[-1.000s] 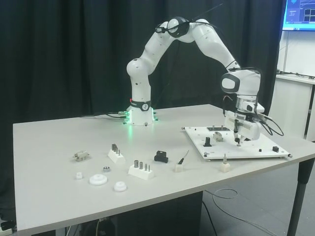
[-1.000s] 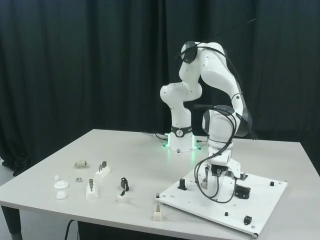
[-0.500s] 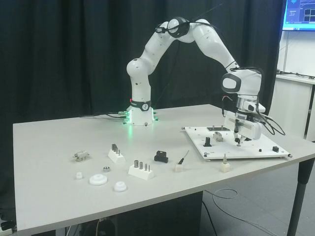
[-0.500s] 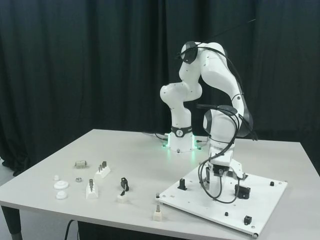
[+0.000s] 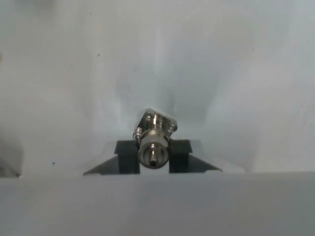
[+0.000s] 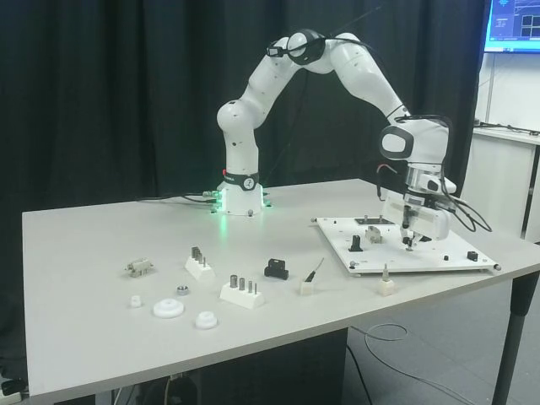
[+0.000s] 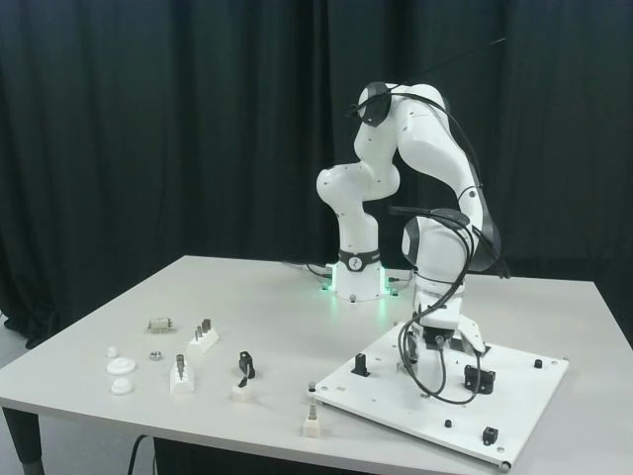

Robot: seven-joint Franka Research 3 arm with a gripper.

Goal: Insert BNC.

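Your gripper [image 6: 410, 239] hangs low over the white board [image 6: 439, 257], BNC [image 5: 153, 140] clamped between its fingers (tip just above the plate); next, line it up, then press straight down.

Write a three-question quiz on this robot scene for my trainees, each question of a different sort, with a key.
1. True or false: the gripper hangs above the white board.
2. In the wrist view, which part faces the camera? A) metal BNC socket B) gear C) cable
3. Fill in: the light at the arm's base is ____.

Key: 1 true; 2 A; 3 green.
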